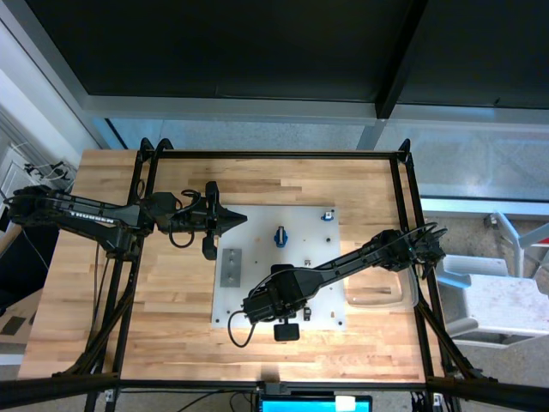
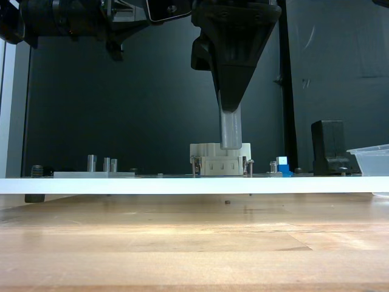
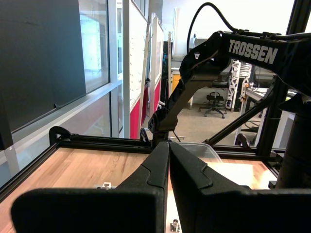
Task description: Pick the 16mm bar and place in it's hole on the taskboard
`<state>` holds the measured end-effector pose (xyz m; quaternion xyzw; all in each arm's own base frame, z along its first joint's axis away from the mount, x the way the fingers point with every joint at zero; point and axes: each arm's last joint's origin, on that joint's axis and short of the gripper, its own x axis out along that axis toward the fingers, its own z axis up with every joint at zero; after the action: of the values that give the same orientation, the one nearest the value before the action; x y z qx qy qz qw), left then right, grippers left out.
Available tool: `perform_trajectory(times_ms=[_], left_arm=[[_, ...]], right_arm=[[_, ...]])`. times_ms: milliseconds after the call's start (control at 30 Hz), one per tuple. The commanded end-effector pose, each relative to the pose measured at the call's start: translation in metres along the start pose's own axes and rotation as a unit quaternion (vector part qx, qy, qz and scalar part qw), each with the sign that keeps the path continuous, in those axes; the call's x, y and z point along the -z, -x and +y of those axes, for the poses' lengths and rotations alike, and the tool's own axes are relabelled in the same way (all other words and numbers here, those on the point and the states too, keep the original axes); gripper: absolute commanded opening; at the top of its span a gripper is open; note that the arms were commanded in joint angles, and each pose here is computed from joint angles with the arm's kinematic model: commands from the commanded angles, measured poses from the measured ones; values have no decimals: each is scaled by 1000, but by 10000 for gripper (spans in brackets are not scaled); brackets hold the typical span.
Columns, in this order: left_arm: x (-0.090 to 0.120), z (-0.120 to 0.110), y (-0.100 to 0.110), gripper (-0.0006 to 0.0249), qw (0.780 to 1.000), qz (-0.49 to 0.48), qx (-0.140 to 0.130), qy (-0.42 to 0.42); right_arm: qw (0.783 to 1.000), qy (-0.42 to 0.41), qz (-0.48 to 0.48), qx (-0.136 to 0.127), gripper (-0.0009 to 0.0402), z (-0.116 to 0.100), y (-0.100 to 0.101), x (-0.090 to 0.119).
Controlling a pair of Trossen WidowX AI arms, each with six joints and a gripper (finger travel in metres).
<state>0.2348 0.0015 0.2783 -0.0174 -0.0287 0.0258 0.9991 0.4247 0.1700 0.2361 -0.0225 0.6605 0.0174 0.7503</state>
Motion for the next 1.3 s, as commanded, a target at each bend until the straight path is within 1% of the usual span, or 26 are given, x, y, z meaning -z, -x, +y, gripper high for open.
perform_trajectory(times_ms=[33,133,433,500,567,767,1067,1133,1300], left_arm=[[0,0,0,0,1000,0,0,0],[0,0,0,0,1000,0,0,0],[0,0,0,0,1000,0,0,0],[0,0,0,0,1000,0,0,0],[0,0,0,0,1000,0,0,0],[0,0,0,0,1000,0,0,0],[0,0,0,0,1000,0,0,0],[0,0,0,0,1000,0,0,0],[0,0,0,0,1000,0,0,0]], right_arm=[[1000,2,-1,0,0,0,-1,0],[1000,23,-5,-2,0,0,-2,-1],[990,143,-10,-4,0,1,-3,-2],[984,176,-7,-22,0,2,-3,-1],[976,216,-7,-36,0,3,-3,-1],[950,312,-10,-34,0,4,-3,-1],[908,417,-14,-33,0,5,-3,-1],[898,439,-15,-32,0,5,-3,0],[863,504,-17,-31,0,6,-3,0]])
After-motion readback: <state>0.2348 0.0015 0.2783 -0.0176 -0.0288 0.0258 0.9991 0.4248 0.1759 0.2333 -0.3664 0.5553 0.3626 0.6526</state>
